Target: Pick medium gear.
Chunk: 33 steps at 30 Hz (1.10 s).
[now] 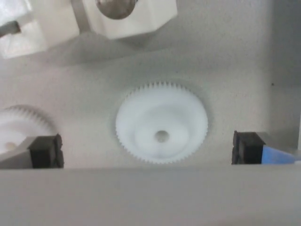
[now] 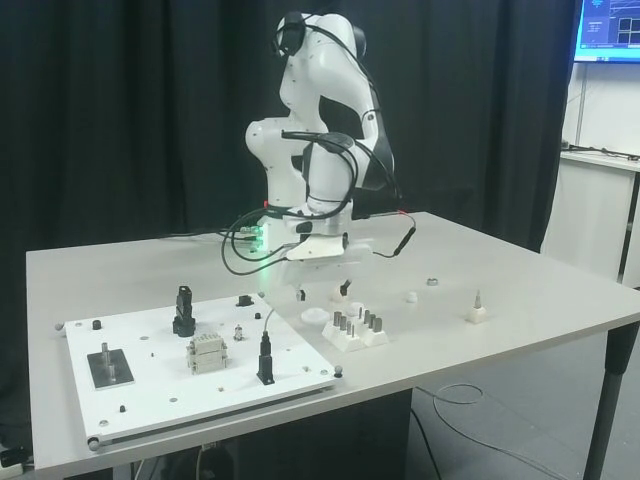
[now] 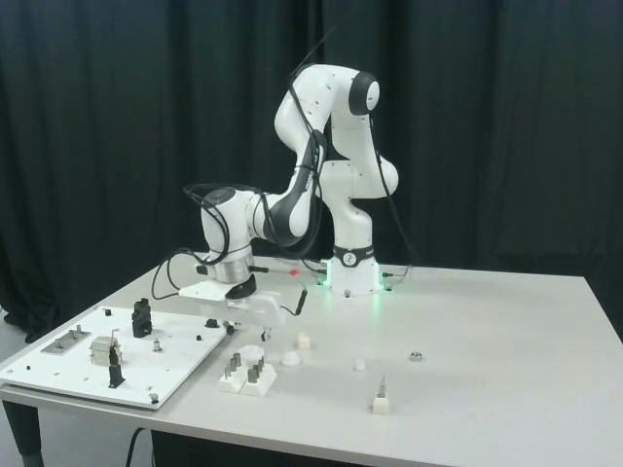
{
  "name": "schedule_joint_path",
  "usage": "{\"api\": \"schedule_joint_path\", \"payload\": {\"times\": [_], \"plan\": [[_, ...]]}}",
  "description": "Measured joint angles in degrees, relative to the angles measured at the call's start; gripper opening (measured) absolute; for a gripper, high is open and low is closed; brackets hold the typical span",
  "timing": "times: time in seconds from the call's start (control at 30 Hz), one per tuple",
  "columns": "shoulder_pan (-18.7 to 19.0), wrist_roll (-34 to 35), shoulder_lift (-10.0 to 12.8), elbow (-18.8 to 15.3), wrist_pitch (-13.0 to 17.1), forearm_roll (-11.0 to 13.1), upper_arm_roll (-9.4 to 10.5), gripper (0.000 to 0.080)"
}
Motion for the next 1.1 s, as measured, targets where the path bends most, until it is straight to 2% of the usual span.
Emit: {"api": "schedule_joint_path", "payload": {"times": [0.33, 0.53, 0.87, 1.1], "plan": [[1.0, 0.0, -1.4, -1.4, 0.1, 0.5, 0.17, 0.0800], [3.0, 0.3, -2.2, -3.2, 1.3, 2.3, 0.40, 0.0800], [7.5, 2.5, -3.0, -7.8, 8.2, 4.6, 0.50, 0.0800], [9.8, 5.1, -3.1, -10.9, 13.3, 4.7, 0.51, 0.0800]]}}
